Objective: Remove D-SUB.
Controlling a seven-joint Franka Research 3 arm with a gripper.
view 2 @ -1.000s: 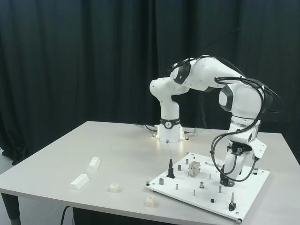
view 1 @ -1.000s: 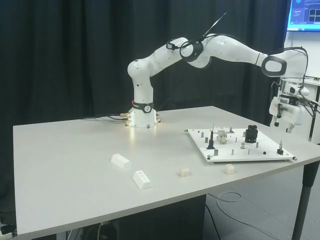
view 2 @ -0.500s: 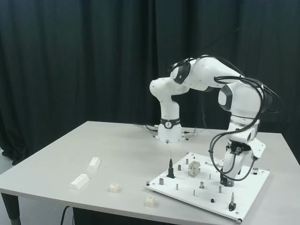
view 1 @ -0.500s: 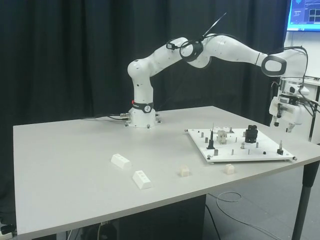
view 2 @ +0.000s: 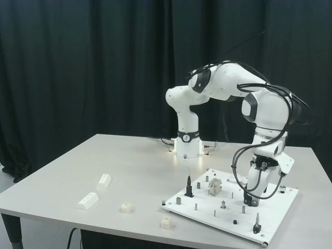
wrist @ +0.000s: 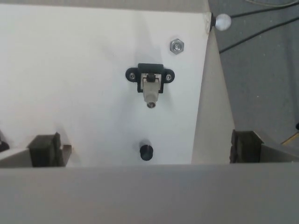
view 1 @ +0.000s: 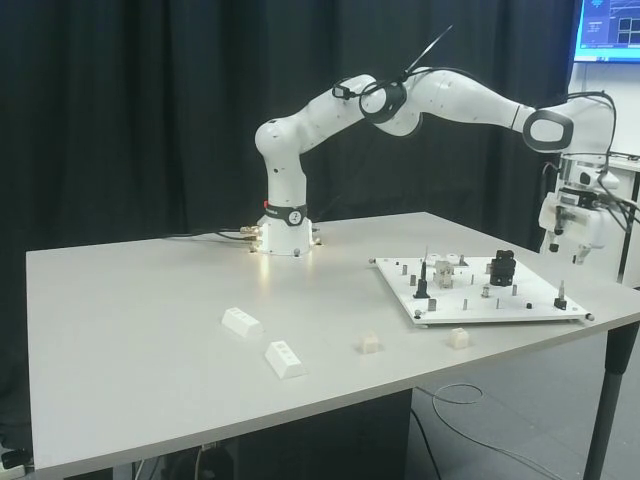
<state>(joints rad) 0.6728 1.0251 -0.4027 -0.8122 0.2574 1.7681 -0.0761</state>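
The D-SUB (wrist: 149, 86) is sitting plugged upright in its black flanged socket (wrist: 133, 74) on the white board (wrist: 70, 70). In the first room view it is standing out toward the board's four o'clock corner (view 1: 562, 297), close to the table (view 1: 150, 330) edge. The gripper (wrist: 145, 148) is hanging above it, at about one o'clock in that room view, spread wide with nothing between the fingers (wrist: 44, 149).

Here is where it is getting risky, as I judge it. A black peg (wrist: 146, 151) and a hex nut (wrist: 176, 45) are flanking the connector closely, so a descent that is drifting off centre is likely to be clipping one of them. The white plug body is small against that broad opening; closing too low is meaning a grab on the flange, and then the pull is dragging the whole board toward the edge. Pulling at a tilt is threatening to jam the plug in its socket, or let it slip out of the pads.
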